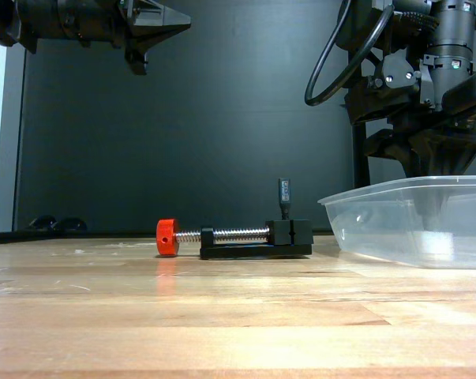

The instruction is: Pick the usb-c connector and install on the hub

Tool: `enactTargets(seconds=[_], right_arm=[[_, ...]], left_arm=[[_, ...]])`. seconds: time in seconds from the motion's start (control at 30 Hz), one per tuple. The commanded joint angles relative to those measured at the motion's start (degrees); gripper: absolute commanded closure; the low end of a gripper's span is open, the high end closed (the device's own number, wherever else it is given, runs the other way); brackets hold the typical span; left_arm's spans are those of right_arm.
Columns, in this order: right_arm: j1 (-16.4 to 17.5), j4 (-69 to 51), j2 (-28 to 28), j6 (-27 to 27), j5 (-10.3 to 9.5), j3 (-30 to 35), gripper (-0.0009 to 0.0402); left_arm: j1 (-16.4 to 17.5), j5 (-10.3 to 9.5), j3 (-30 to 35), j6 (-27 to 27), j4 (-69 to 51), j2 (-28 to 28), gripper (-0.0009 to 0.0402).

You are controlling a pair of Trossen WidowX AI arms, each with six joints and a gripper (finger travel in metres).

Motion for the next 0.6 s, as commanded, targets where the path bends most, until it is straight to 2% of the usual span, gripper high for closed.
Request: enactTargets(seconds=[0.03,0.47,0.6], right_arm=[[0.02,0.04,-0.04,0.02,-0.02,0.02,0.0391],[0.07,-1.36,-1.53,0.02,0.11,0.92,0.0393],[0.07,-3.02,-2.43,-0.02,1.03,1.95,0.0393]], left_arm=[[0.02,0.02,0.00,0.02,0.00,0.00,0.0393],[0.02,0.02,0.00,0.02,0.00,0.00,0.0393],[0.00,0.02,0.00,0.02,0.00,0.00,0.0393]])
